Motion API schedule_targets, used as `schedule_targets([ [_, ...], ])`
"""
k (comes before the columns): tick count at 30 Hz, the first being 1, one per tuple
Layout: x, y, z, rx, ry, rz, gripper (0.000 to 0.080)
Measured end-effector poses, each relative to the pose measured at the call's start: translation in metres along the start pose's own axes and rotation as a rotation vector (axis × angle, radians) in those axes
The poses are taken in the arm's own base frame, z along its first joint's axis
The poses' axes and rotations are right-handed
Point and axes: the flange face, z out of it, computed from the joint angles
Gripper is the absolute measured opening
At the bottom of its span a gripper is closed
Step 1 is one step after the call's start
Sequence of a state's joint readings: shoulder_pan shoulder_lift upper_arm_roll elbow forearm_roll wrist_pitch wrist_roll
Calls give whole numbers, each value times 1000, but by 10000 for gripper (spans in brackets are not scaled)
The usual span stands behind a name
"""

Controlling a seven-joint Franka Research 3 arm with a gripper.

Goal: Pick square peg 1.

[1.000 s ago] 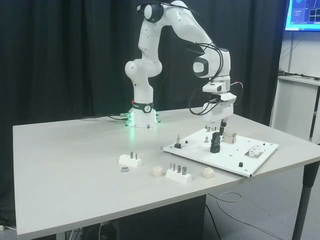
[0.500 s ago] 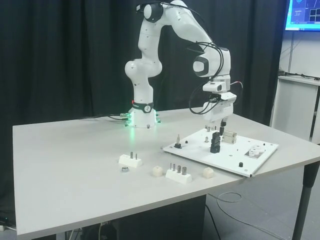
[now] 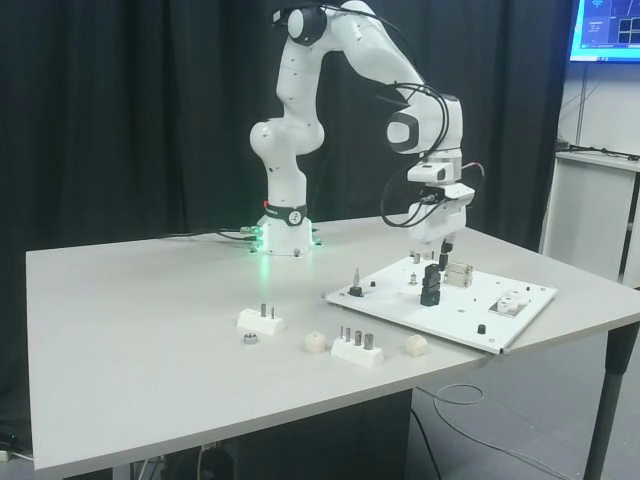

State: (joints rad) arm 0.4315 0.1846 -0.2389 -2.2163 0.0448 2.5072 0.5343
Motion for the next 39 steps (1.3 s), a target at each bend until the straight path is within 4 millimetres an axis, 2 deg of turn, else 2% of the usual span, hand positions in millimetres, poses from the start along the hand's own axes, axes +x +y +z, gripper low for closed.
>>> schedule_targets([
  [39,12,3,-9,10,21,21,800],
])
